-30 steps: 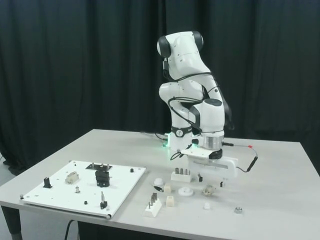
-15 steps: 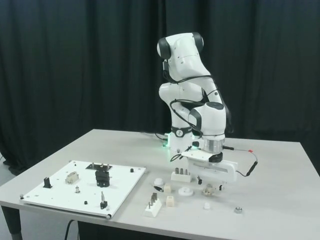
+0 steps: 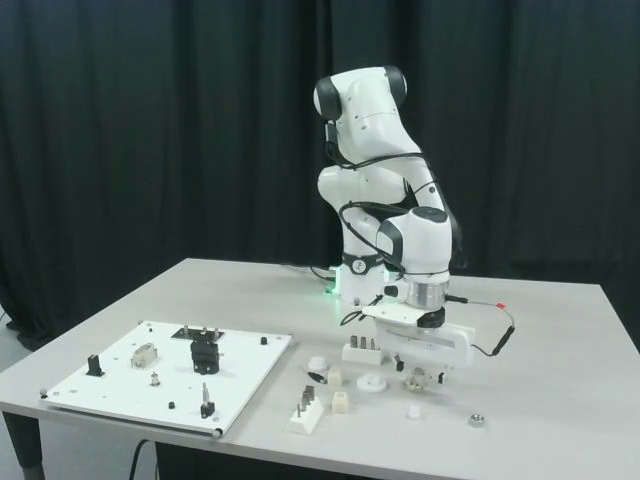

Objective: Pick waterproof.

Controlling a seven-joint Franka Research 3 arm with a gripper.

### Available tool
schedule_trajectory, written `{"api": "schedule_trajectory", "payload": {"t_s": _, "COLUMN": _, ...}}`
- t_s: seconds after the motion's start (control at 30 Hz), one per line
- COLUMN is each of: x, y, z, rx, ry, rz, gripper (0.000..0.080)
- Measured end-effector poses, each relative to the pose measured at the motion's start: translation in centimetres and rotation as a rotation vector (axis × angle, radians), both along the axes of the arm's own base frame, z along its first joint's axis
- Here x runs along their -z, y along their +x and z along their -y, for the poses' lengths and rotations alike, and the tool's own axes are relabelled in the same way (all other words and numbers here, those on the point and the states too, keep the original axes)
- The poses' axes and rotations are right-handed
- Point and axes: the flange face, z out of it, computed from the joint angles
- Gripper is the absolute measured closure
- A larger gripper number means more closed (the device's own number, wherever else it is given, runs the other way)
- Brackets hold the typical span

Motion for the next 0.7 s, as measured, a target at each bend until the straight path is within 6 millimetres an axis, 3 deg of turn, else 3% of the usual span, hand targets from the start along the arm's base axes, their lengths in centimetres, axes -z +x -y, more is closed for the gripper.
{"api": "schedule_trajectory", "payload": {"t_s": 0.4, "x": 0.43, "y": 0.03, "z": -0.08, "rx": -0.016, "ry": -0.007, "rz": -0.001, "gripper": 0.0003}}
{"api": "schedule_trajectory", "payload": {"t_s": 0.43, "x": 0.47, "y": 0.03, "z": -0.10, "rx": -0.017, "ry": -0.007, "rz": -0.001, "gripper": 0.0266}}
{"api": "schedule_trajectory", "payload": {"t_s": 0.63, "x": 0.69, "y": 0.00, "z": -0.21, "rx": -0.023, "ry": -0.010, "rz": -0.002, "gripper": 0.0266}}
{"api": "schedule_trajectory", "payload": {"t_s": 0.67, "x": 0.72, "y": -0.02, "z": -0.23, "rx": -0.024, "ry": -0.011, "rz": -0.002, "gripper": 0.0325}}
{"api": "schedule_trajectory", "payload": {"t_s": 0.7, "x": 0.75, "y": -0.03, "z": -0.26, "rx": -0.026, "ry": -0.011, "rz": -0.001, "gripper": 0.0325}}
